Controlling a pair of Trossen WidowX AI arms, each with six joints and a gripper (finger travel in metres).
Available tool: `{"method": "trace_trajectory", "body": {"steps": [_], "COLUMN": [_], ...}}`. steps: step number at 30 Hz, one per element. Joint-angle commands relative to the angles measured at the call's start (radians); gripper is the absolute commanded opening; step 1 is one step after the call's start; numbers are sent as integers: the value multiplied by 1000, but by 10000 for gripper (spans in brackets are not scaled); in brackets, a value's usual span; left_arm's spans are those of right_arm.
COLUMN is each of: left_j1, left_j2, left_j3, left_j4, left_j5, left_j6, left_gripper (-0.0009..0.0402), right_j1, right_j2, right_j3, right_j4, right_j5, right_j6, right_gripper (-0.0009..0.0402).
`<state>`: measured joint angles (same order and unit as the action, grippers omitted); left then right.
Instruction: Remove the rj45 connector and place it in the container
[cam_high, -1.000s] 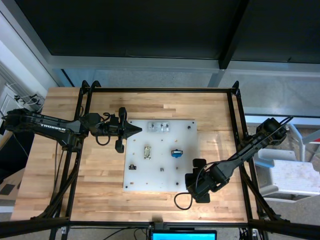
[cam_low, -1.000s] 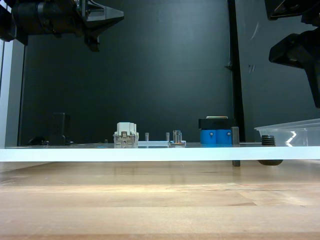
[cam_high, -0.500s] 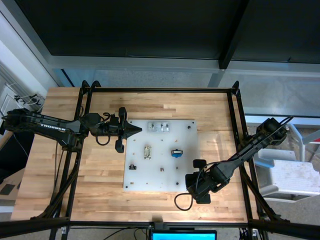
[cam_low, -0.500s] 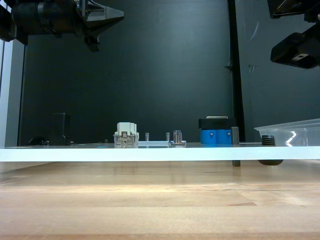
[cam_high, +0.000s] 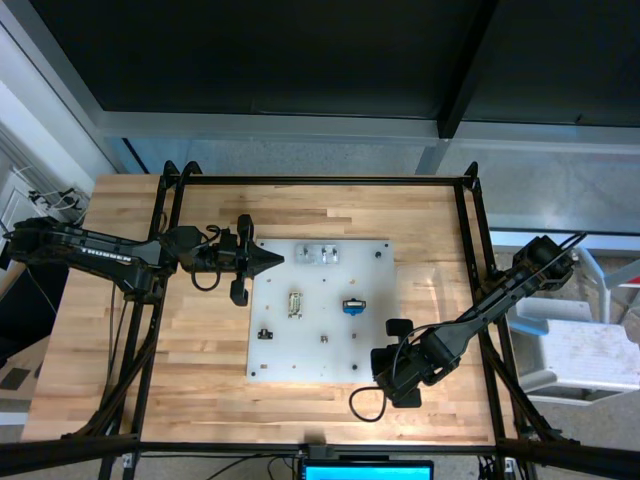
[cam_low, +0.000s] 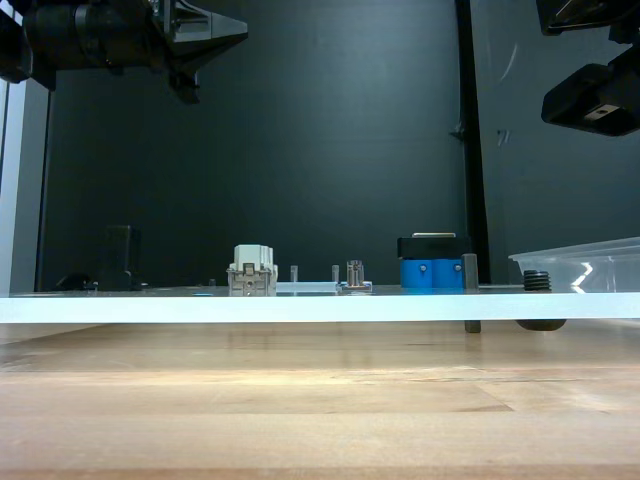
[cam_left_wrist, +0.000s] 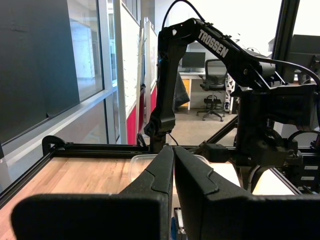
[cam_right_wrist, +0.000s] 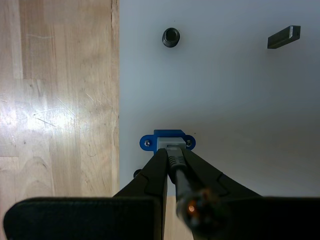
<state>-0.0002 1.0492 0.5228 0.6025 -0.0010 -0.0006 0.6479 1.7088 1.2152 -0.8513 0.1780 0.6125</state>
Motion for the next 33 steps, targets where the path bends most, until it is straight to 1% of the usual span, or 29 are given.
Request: {"method": "trace_trajectory", "body": {"steps": [1,8,15,26,33], "left_j1": [0,0,0,0,0], "left_j2": [0,0,0,0,0], "left_j3": [0,0,0,0,0], "left_j4": [0,0,0,0,0], "left_j5": [0,0,0,0,0], "left_j6": [0,0,0,0,0], "left_gripper": [1,1,1,1,1], "right_j1": [0,0,0,-1,-2], "right_j2": [-2,-18,-72,-149,-165], "right_j3": [13,51,87,204,205], "right_j4": [-3,-47,-113,-275,-294], "right_j5": [5,3,4,5,5], "right_j6": [0,-1,0,0,0], "right_gripper": [0,0,0,0,0]}}
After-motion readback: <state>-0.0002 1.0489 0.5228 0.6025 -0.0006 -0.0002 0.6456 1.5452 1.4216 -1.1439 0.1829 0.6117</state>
